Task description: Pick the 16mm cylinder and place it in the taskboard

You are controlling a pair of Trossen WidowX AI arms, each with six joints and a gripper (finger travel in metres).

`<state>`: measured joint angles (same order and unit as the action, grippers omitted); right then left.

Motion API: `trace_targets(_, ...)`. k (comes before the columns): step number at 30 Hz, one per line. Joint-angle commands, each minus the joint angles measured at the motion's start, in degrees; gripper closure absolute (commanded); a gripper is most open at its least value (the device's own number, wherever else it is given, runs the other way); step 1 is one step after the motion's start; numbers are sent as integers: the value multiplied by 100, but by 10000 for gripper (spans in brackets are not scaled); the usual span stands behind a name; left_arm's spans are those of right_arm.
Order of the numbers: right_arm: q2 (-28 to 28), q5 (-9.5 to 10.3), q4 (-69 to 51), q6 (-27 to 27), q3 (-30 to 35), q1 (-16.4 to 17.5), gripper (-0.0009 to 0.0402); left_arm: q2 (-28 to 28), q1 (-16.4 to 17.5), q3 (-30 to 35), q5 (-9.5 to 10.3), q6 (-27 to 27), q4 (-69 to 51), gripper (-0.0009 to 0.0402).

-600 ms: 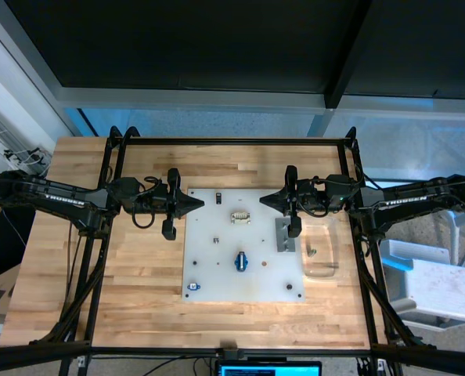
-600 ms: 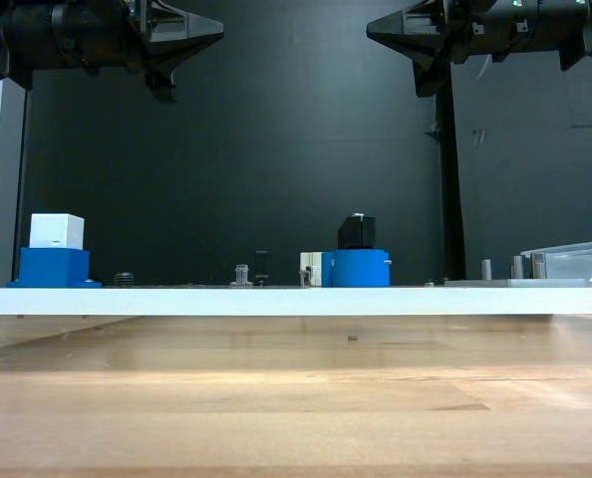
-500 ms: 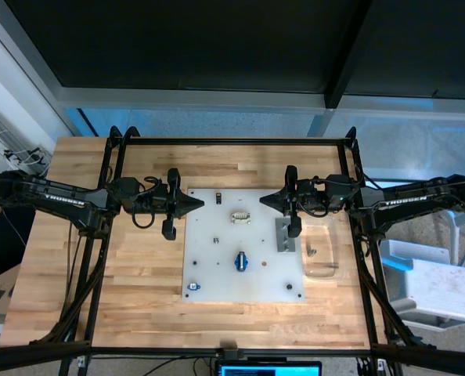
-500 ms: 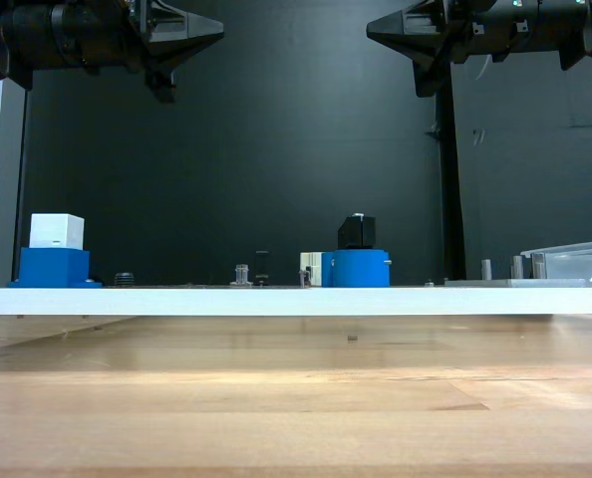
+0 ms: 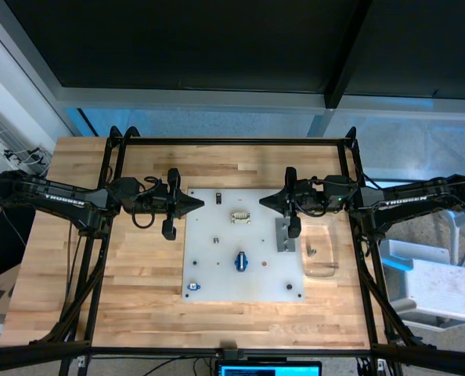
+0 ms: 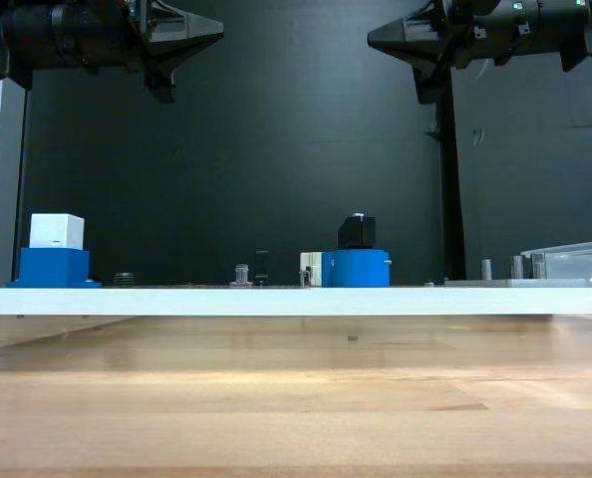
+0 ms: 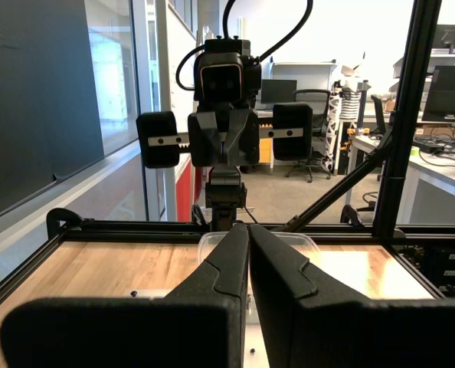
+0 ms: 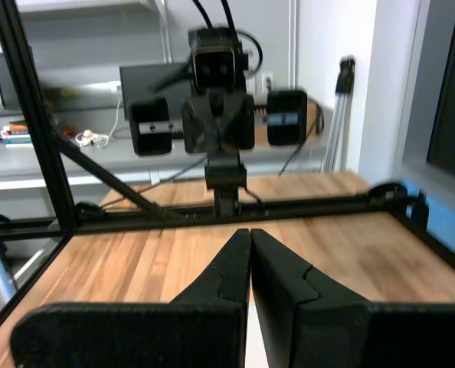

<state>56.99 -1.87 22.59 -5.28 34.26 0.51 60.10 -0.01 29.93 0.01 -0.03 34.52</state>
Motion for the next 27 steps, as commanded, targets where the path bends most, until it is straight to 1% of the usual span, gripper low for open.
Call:
trace_targets(1, 0, -2, -380, -26, 140, 2, 393, 0, 2, 2, 0, -2, 0, 393)
trace_targets(7, 0, 4, -1366, -35, 498, 13, 393, 0, 2, 2, 0, -2, 0, 393)
trace_targets(9, 0, 57, -1733, -33, 608, 13, 393, 0, 0, 2, 0, 0, 0, 393)
trace_targets(18, 0, 50, -3447, -55, 1178, 26, 393, 0, 2, 2, 0, -2, 0, 393)
trace_targets(27, 0, 42, -4553, -398, 1521, 31, 393, 0, 2, 2, 0, 0, 0, 393)
